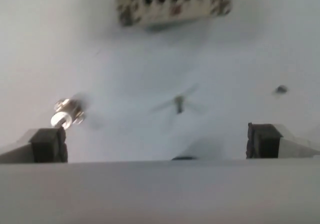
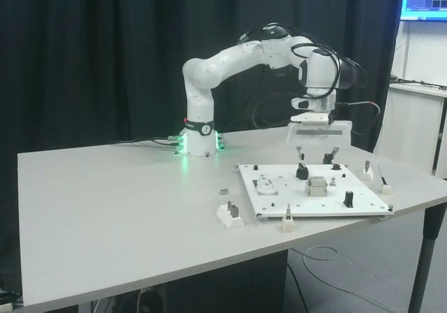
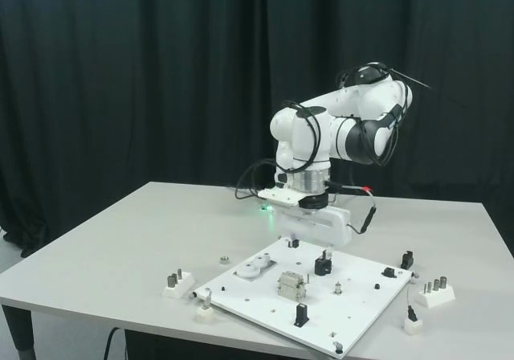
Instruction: Pick square peg 2.
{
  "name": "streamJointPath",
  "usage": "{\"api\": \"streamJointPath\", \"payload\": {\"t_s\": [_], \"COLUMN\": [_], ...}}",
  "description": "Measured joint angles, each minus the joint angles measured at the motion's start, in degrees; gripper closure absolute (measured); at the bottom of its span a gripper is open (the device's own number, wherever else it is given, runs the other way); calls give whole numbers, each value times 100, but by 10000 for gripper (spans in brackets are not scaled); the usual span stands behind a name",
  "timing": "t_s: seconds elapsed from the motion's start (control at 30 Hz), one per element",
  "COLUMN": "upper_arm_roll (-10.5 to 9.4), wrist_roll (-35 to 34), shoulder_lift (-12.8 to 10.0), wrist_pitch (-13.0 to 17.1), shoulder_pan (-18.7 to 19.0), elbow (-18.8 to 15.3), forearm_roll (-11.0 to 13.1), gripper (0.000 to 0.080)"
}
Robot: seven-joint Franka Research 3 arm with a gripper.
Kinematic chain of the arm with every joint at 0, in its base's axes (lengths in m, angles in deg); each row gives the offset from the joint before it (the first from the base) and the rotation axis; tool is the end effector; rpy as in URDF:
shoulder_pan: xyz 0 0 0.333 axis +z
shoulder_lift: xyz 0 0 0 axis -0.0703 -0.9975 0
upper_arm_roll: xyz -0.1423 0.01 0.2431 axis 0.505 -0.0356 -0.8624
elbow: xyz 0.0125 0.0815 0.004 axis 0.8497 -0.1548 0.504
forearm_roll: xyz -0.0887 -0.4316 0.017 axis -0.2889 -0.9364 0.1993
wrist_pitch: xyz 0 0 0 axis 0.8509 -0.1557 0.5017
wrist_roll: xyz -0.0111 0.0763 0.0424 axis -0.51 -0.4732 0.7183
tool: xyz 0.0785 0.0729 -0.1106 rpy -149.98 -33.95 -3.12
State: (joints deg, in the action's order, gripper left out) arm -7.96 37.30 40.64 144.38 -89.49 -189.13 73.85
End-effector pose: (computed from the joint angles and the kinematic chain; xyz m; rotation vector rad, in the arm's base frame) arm 0.5987 0.0933 0.2147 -2.5281 1.8615 -0.0358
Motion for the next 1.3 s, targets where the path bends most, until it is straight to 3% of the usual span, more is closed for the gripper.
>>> {"api": "streamJointPath", "payload": {"t_s": [0.2, 0.57, 0.87, 1.3], "upper_arm_roll": [-10, 121, 274, 310], "wrist_roll": [328, 1085, 1648, 2854], "shoulder_lift": [1, -3, -18, -29], "wrist_pitch": [299, 693, 700, 683], "shoulder_pan": [-76, -433, -729, -963], "elbow": [-90, -272, -279, -362], "forearm_roll": [-170, -176, -172, -171], "gripper": [3, 3, 3, 3]}}
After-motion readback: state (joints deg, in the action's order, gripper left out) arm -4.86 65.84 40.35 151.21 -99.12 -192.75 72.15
